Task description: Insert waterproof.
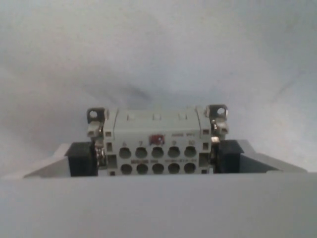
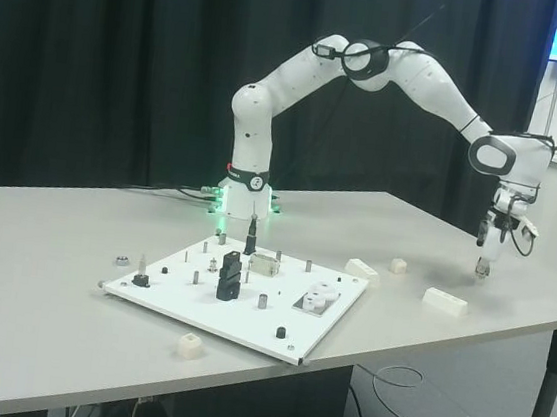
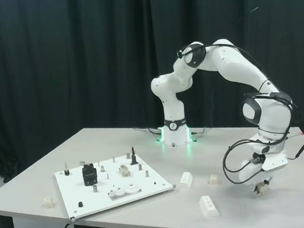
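My gripper [image 1: 157, 161] is shut on the waterproof connector [image 1: 157, 144], a whitish-grey block with two rows of round holes and metal tabs at its ends. Black finger pads [image 1: 81, 158] press on both of its sides. In the room views the gripper [image 2: 485, 260] [image 3: 260, 188] hangs low over the table, far from the white board [image 2: 173, 292] [image 3: 68, 190], holding the connector [image 3: 259, 189] just above the tabletop. A small whitish socket part [image 2: 265, 265] [image 3: 124, 170] stands on the board among black parts and pegs.
Several white blocks lie on the grey table: one [image 2: 445, 301] [image 3: 208, 205] near the gripper, two [image 2: 362, 270] [image 2: 398, 265] beside the board, one [image 2: 189, 345] at the front edge. The arm's base [image 2: 242, 199] stands behind the board.
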Robot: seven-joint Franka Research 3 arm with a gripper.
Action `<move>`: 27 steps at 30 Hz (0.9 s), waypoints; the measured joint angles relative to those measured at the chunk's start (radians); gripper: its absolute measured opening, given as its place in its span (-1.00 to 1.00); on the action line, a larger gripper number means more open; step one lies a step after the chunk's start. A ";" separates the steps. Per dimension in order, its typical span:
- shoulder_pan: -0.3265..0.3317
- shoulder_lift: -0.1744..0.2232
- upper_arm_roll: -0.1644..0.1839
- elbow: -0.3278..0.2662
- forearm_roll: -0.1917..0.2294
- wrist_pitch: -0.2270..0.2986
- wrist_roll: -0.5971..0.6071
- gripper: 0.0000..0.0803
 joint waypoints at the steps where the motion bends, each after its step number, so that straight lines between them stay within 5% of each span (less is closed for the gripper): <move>1: -0.001 0.000 -0.003 0.000 0.000 0.000 0.000 0.28; 13: -0.012 0.000 -0.050 0.013 0.002 -0.016 0.000 0.28; 27: -0.036 -0.011 -0.150 0.047 0.002 -0.140 -0.017 0.28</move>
